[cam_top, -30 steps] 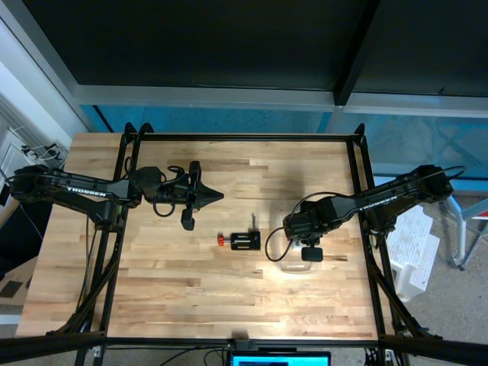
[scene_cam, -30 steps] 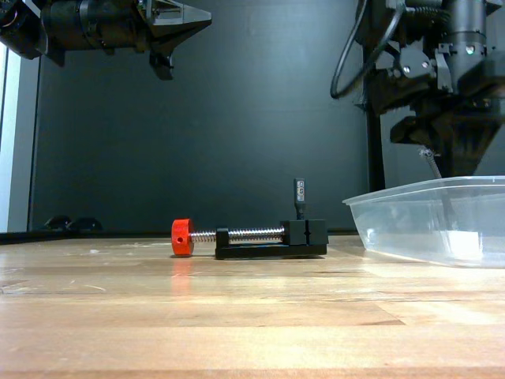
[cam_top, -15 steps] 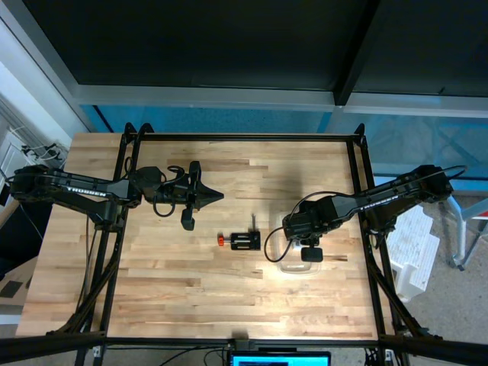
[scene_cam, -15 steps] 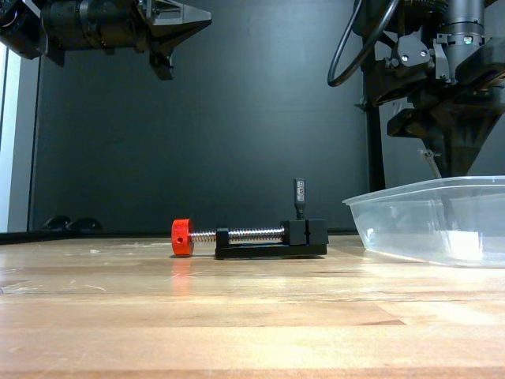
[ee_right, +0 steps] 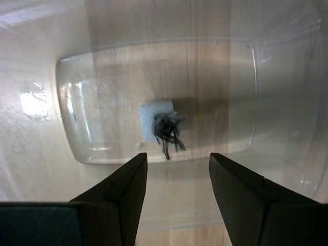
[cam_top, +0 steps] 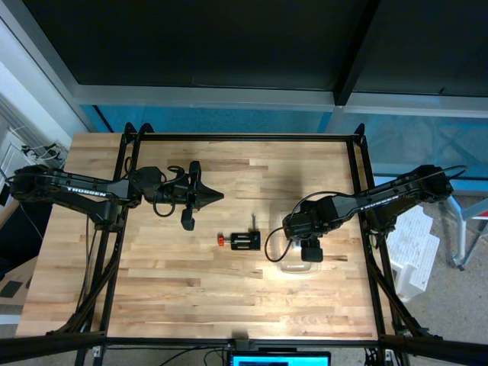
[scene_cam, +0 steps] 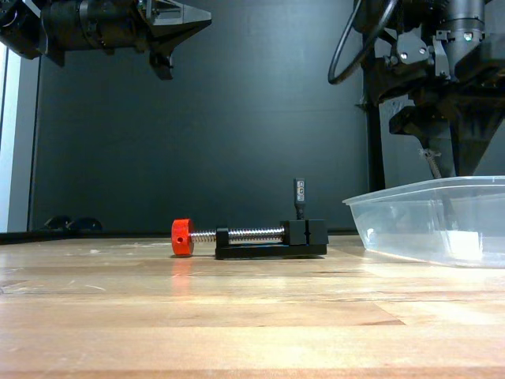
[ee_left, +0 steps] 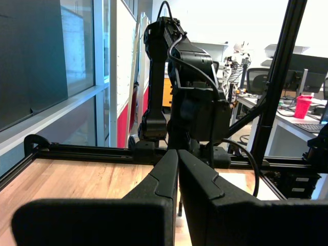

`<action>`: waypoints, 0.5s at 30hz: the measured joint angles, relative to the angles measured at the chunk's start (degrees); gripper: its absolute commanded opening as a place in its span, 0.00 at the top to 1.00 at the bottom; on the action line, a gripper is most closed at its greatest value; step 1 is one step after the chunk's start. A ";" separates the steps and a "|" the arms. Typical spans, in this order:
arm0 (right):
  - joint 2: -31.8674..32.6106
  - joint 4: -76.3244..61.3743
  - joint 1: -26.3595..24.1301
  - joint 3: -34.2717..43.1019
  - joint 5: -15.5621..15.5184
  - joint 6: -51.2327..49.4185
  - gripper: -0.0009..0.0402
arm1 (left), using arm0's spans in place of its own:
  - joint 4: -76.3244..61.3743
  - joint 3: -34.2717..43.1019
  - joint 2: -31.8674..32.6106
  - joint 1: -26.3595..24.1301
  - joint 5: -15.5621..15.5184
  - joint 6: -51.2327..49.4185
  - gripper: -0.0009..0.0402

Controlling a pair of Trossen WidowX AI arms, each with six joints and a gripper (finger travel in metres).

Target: Pick the usb-c connector and install on the hub

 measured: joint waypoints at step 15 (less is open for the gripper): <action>0.00 0.26 2.56 0.63 -0.55 2.03 0.58 | 0.00 0.00 -0.02 0.00 0.00 0.00 0.98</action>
